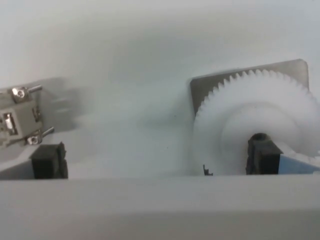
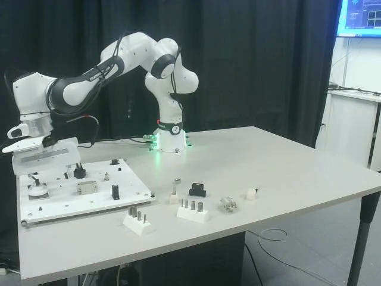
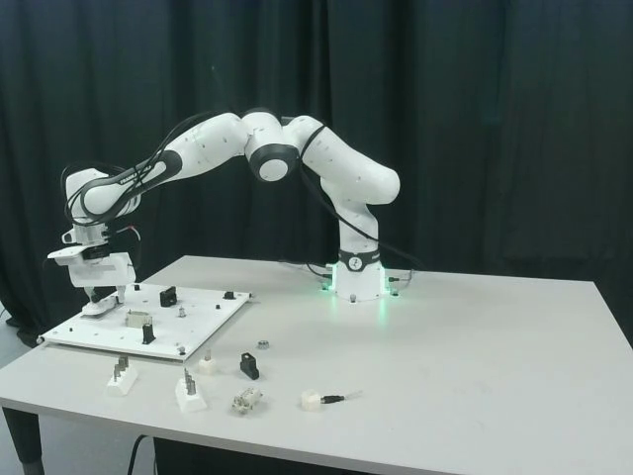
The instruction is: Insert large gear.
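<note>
the gripper [image 1: 155, 160] is hanging straight above the large gear [image 1: 255, 127], its spread, empty fingers straddling wide with one fingertip [image 1: 262, 155] at the hub, the gear lying flat on the white board [image 2: 77, 196].

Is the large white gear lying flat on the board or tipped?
Flat: the large white gear lies face-up on its grey metal plate, teeth level, the black finger at its hub.
</note>
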Available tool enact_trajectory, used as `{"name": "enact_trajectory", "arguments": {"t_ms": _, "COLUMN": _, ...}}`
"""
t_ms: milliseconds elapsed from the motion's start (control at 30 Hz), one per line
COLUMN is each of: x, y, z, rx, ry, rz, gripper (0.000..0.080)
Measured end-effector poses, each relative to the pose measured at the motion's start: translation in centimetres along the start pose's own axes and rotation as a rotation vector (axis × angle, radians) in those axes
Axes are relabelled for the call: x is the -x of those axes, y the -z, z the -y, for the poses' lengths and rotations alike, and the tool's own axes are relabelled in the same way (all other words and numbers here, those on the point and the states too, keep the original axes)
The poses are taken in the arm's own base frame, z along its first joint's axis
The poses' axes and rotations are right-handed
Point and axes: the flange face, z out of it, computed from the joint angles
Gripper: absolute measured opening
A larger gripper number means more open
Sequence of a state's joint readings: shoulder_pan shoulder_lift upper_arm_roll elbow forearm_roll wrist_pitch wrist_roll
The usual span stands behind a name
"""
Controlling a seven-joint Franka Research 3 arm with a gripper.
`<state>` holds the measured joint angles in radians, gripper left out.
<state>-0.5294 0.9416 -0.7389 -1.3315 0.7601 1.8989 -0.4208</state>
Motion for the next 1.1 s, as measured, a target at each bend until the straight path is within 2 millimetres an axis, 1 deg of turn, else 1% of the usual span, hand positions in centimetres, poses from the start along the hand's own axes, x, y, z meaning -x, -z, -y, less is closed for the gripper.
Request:
{"name": "enact_trajectory", "arguments": {"t_ms": 367, "x": -0.1, "y": -0.1, "z": 0.2, "rx": 0.004, "ry": 0.003, "rz": -0.014, "gripper": 0.08}}
{"name": "enact_trajectory", "arguments": {"t_ms": 900, "x": -0.5, "y": -0.3, "z": 1.4, "rx": 0.01, "ry": 0.022, "rz": -0.04, "gripper": 0.08}}
{"name": "enact_trajectory", "arguments": {"t_ms": 1100, "x": -0.5, "y": -0.4, "z": 1.5, "rx": 0.012, "ry": 0.023, "rz": -0.042, "gripper": 0.08}}
